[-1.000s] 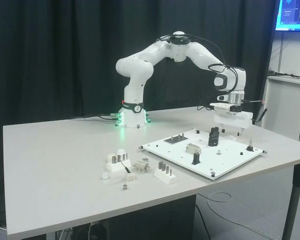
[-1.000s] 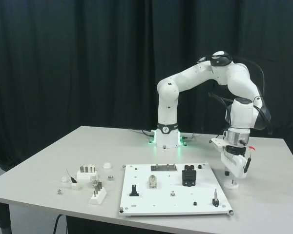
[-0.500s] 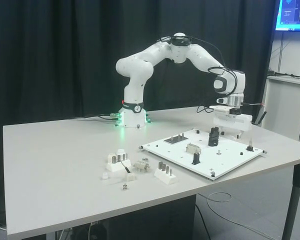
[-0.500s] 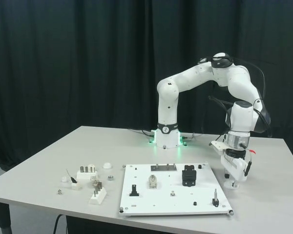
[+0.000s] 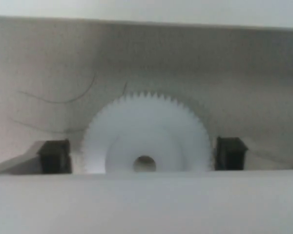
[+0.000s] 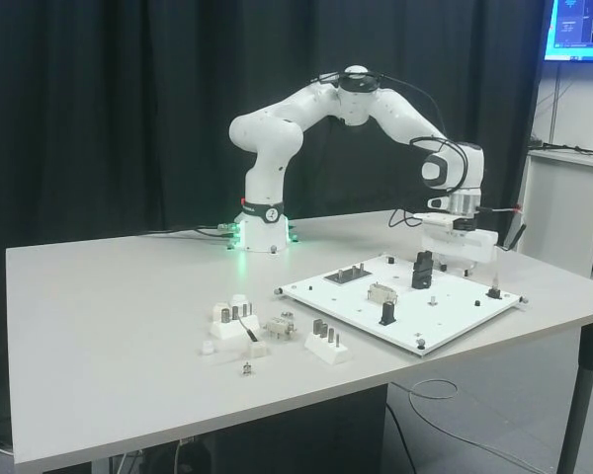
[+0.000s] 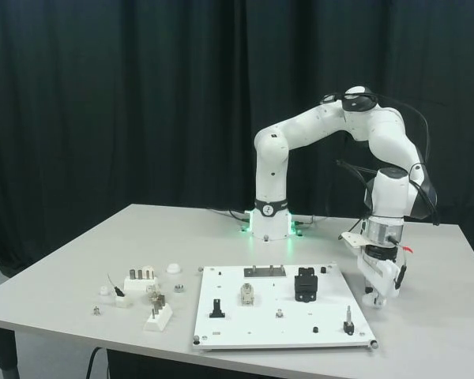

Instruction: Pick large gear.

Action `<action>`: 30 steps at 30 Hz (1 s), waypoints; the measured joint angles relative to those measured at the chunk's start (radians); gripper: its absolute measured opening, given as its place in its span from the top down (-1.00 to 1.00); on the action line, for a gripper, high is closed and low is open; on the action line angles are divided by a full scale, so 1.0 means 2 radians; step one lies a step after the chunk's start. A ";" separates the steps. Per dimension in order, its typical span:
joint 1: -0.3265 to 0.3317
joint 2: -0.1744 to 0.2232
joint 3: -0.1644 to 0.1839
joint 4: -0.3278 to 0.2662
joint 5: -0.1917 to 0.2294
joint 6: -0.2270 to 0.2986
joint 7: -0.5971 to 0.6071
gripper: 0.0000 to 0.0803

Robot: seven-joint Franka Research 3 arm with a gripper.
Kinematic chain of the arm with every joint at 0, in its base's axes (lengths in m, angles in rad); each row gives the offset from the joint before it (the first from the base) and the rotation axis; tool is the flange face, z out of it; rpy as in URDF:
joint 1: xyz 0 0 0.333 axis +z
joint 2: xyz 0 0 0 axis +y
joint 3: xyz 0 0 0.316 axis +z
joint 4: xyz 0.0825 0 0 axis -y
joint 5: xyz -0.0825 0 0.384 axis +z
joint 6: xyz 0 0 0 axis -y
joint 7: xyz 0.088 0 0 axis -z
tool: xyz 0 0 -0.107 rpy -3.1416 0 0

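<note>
Gear (image 5: pixel 145 139), large and white, is lying flat on the grey bench (image 6: pixel 109 296), toothed rim plain to see in the wrist view and a round bore at its middle. Two black fingertips (image 5: pixel 54 156) are standing either side of it, one off each flank, each with a sliver of bench showing between pad and teeth, so the pincer (image 5: pixel 142 155) is spread wide and gripping nothing. The gear is sitting squarely between those tips.

In the second room view the gear (image 7: pixel 373 299) is showing as a small white disc on the bench just beside the far edge of the white assembly board (image 7: pixel 280 320), and the pincer (image 7: pixel 377 293) is hanging right down over it. The white arm (image 7: pixel 332 126) is arching up from its base (image 7: pixel 270 223), where green lights are glowing, then dropping straight to the wrist.

On the board, a black block (image 7: pixel 304 284) is standing near the back with smaller fittings scattered round it. Well apart, toward the other end of the bench, a cluster of small white holders (image 7: pixel 141 283) carrying grey pegs is sitting. Black curtain (image 7: pixel 126 95) is hanging behind everything.
</note>
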 joint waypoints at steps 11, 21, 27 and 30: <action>-0.001 0.000 -0.005 0.002 0.000 0.001 -0.006 -0.15; -0.001 0.000 -0.016 0.005 0.000 -0.012 -0.006 0.18; -0.001 0.000 -0.028 0.007 -0.001 -0.027 -0.007 0.18; -0.001 0.000 -0.036 0.009 -0.003 -0.038 -0.009 0.18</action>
